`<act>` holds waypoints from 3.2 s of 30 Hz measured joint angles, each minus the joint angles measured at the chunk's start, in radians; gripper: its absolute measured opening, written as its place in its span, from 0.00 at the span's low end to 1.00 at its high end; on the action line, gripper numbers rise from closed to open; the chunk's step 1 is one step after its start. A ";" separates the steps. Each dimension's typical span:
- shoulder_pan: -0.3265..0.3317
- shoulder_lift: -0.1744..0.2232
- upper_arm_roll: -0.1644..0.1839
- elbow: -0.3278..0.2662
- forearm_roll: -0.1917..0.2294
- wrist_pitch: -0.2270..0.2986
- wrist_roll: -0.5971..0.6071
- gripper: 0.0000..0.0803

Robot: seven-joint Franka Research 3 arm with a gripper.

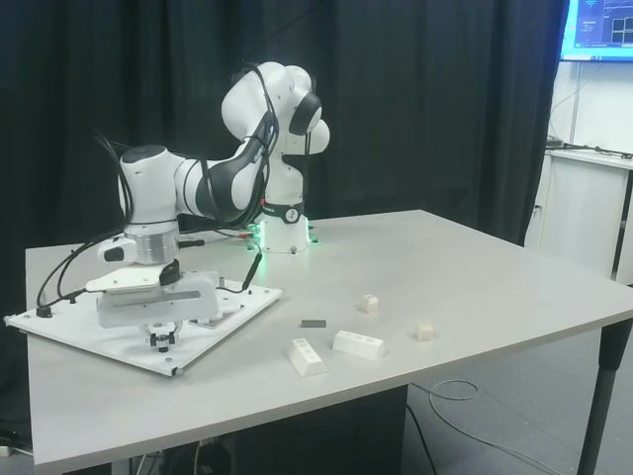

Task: Insert bolt 4.

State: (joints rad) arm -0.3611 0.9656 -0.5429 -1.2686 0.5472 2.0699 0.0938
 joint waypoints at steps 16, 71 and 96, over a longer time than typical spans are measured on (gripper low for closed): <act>-0.002 0.000 0.000 0.000 0.008 0.001 0.426 0.28; 0.027 -0.002 -0.026 -0.025 0.022 0.030 1.476 0.28; 0.060 -0.002 -0.052 -0.045 -0.003 0.057 1.785 0.28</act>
State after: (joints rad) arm -0.3012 0.9633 -0.5944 -1.3139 0.5441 2.1266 1.8783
